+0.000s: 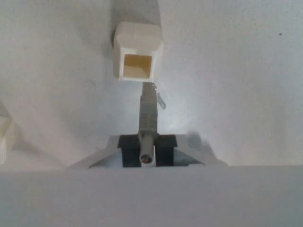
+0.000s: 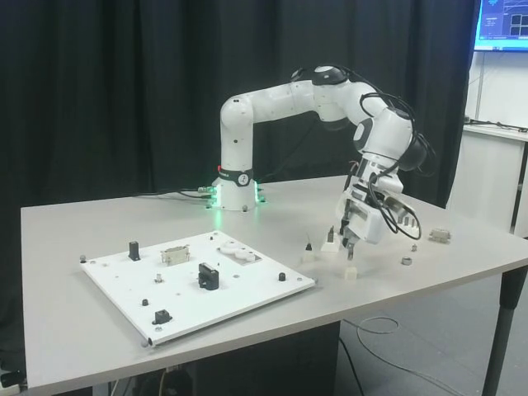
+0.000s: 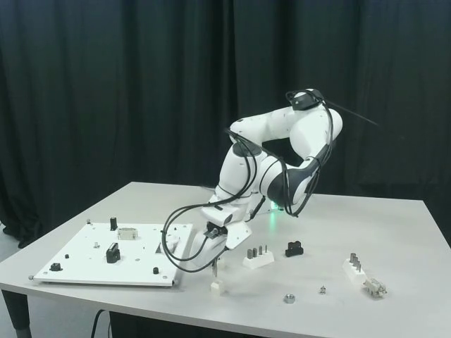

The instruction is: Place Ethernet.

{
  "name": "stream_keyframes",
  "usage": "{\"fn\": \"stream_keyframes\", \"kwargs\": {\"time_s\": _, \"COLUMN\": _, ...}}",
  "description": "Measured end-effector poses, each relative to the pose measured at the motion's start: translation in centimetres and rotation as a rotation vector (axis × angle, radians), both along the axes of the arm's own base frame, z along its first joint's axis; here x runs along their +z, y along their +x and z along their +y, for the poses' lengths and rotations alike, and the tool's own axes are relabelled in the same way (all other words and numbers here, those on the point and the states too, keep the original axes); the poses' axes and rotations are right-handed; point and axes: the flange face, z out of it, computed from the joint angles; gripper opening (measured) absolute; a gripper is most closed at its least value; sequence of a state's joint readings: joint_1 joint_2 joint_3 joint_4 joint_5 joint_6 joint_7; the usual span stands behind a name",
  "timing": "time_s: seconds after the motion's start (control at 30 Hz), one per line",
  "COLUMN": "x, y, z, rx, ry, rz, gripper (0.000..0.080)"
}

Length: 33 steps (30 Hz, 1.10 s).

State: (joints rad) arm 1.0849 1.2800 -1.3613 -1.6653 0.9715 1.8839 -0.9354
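The gripper clamps an Ethernet plug, held just above a small white socket block on the grey table. Nearby stand a white holder of pins and a white board. Only the wrist view shows the socket's open mouth.

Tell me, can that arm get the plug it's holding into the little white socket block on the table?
Probably yes. The gripper holds the Ethernet plug just short of the white socket block, whose opening faces it with nothing between.

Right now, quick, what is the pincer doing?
Pincer: closed on the Ethernet plug, just short of the white socket block.
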Motion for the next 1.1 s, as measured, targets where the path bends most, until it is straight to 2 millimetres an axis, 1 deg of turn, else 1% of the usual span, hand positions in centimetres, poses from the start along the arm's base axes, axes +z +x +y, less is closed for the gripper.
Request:
{"fn": "stream_keyframes", "kwargs": {"time_s": 0.43, "x": -0.7, "y": 0.3, "z": 0.1, "rx": 0.019, "ry": 0.009, "rz": 0.012, "gripper": 0.0061}}
{"fn": "stream_keyframes", "kwargs": {"time_s": 0.87, "x": -1.8, "y": 0.1, "z": 0.5, "rx": 0.031, "ry": 0.016, "rz": 0.033, "gripper": 0.0061}}
{"fn": "stream_keyframes", "kwargs": {"time_s": 1.1, "x": -2.1, "y": 0.1, "z": 0.6, "rx": 0.032, "ry": 0.016, "rz": 0.036, "gripper": 0.0061}}
